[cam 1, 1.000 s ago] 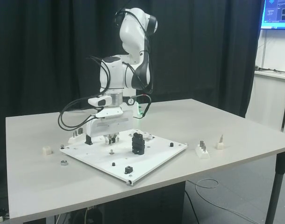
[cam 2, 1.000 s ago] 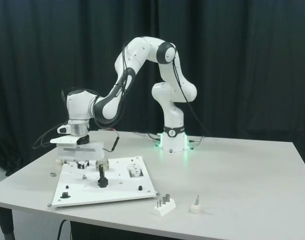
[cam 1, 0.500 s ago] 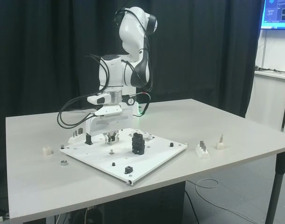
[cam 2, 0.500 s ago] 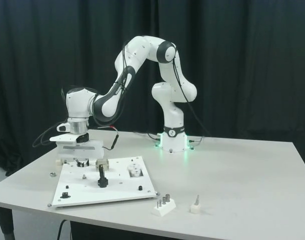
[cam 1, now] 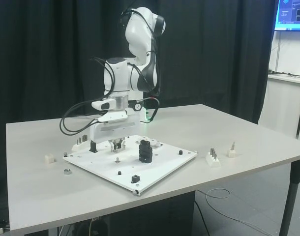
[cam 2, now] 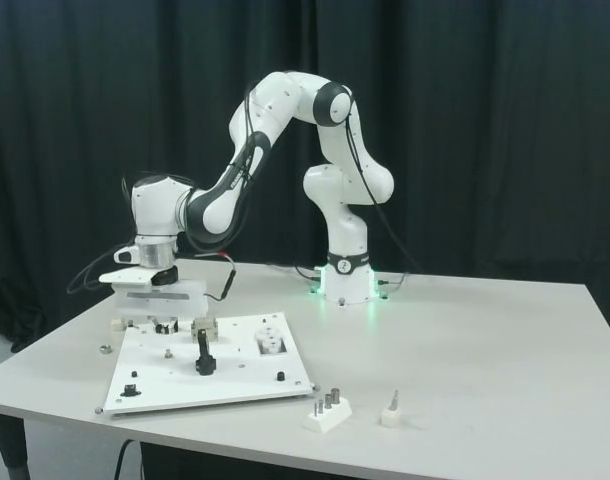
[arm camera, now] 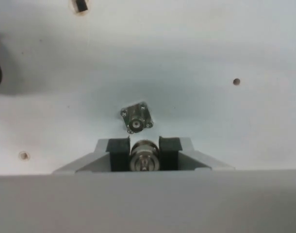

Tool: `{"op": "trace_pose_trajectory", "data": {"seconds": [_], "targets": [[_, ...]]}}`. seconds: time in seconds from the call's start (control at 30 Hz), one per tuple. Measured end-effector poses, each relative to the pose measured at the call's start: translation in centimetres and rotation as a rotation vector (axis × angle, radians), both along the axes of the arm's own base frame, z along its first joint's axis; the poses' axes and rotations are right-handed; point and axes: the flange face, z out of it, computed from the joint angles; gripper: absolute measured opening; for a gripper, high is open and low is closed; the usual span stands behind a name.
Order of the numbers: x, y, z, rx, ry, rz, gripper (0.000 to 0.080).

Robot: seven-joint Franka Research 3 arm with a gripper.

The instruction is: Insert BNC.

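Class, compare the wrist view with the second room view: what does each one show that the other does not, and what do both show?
Only the wrist view shows the BNC connector held between the black fingers and, just beyond it, the square-flanged BNC socket. Only the second room view shows the whole white arm, the grey table, the small block of pins and the black curtain. Both show the white board beneath the gripper.
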Motion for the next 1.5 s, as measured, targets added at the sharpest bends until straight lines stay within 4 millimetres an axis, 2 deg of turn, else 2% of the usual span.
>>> {"op": "trace_pose_trajectory", "data": {"seconds": [0.57, 1.0, 1.27, 1.5], "targets": [[1.2, 0.3, 1.3, 0.005, -0.024, -0.255, 0.0122], [1.2, -0.2, 1.9, 0.021, -0.058, -0.433, 0.0122], [1.1, -0.5, 1.7, 0.029, -0.084, -0.517, 0.0122], [1.1, -0.5, 0.6, 0.033, -0.097, -0.573, 0.0122]]}}
